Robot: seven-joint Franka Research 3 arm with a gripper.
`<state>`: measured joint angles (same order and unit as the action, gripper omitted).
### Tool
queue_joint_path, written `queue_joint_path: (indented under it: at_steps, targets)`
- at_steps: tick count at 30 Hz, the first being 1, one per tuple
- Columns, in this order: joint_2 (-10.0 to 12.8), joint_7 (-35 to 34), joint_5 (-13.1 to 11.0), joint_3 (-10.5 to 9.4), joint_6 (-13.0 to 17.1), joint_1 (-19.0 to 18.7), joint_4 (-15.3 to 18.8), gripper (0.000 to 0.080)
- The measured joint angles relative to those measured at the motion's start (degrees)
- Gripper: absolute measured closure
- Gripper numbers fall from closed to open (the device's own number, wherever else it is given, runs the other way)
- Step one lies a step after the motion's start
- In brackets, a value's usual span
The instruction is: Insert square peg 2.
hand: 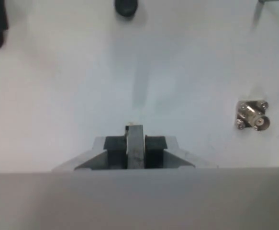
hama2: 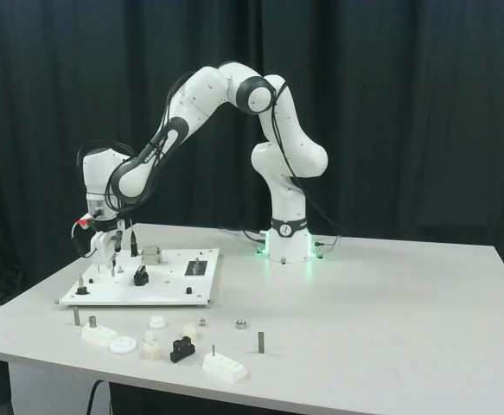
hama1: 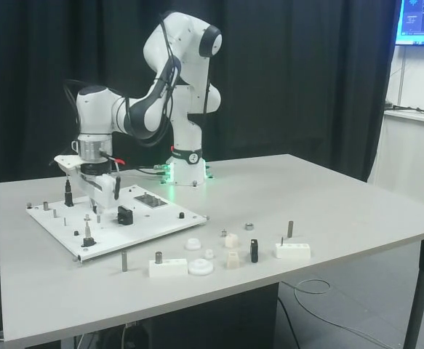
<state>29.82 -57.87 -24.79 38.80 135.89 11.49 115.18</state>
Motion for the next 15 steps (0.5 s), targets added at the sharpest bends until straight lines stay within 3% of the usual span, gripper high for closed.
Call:
queue_joint_path:
  at_steps: [15]
  targets:
    - [0.0, -2.4, -1.9, 0.00, 0.8, 0.0, 1.0, 0.0728]
